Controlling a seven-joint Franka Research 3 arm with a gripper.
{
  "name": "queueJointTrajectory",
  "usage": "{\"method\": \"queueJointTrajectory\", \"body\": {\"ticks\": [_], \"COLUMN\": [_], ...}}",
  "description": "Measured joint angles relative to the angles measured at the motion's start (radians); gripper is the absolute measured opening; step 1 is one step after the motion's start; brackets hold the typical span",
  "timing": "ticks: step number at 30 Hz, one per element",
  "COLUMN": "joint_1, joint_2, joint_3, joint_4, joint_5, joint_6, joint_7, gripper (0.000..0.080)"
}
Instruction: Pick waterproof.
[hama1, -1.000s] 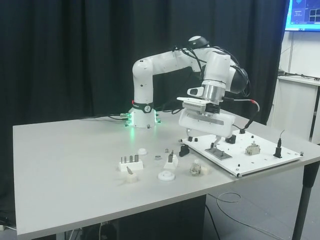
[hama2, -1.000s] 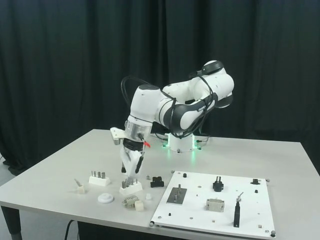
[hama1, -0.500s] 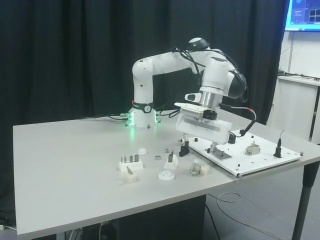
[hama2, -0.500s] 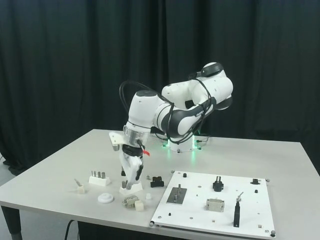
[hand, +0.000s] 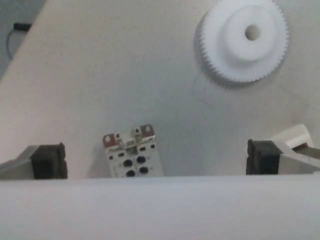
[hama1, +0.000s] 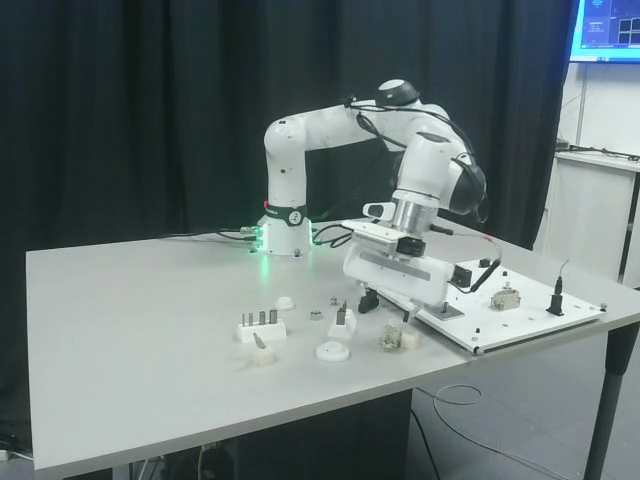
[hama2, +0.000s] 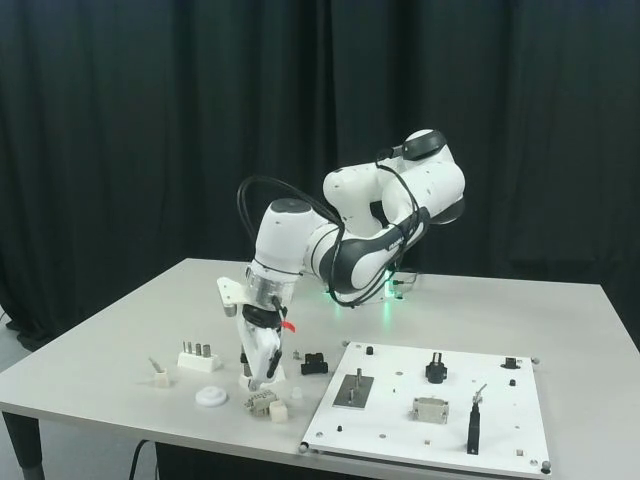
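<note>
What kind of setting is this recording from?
Likely a robotics lab test cell: a white arm bolted to a grey table, black curtains behind, and a white board of small fixtures.

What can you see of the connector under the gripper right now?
The connector is a small grey block lying flat on the table, with four dark round holes in its face and two small tabs at one end. It lies between the open gripper's fingertips, touching neither. The white gear lies apart from it. Its near end is hidden by the gripper body.

Bare table (hand: 100, 75) flanks connector (hand: 132, 157); gear (hand: 243, 39) near.
</note>
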Motion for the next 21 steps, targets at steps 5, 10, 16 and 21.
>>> {"method": "queueJointTrajectory", "body": {"ticks": [5, 10, 16, 21], "joint_1": [-0.005, -0.006, -0.007, -0.007], "joint_2": [0.001, 0.002, 0.005, 0.006], "joint_3": [0.022, 0.039, 0.057, 0.071], "joint_4": [-0.01, -0.019, -0.021, -0.021], "joint_5": [0.015, 0.036, 0.043, 0.043], "joint_6": [0.031, 0.057, 0.078, 0.097], "joint_7": [0.006, 0.009, 0.02, 0.04], "gripper": [0.08, 0.08, 0.08, 0.08]}}
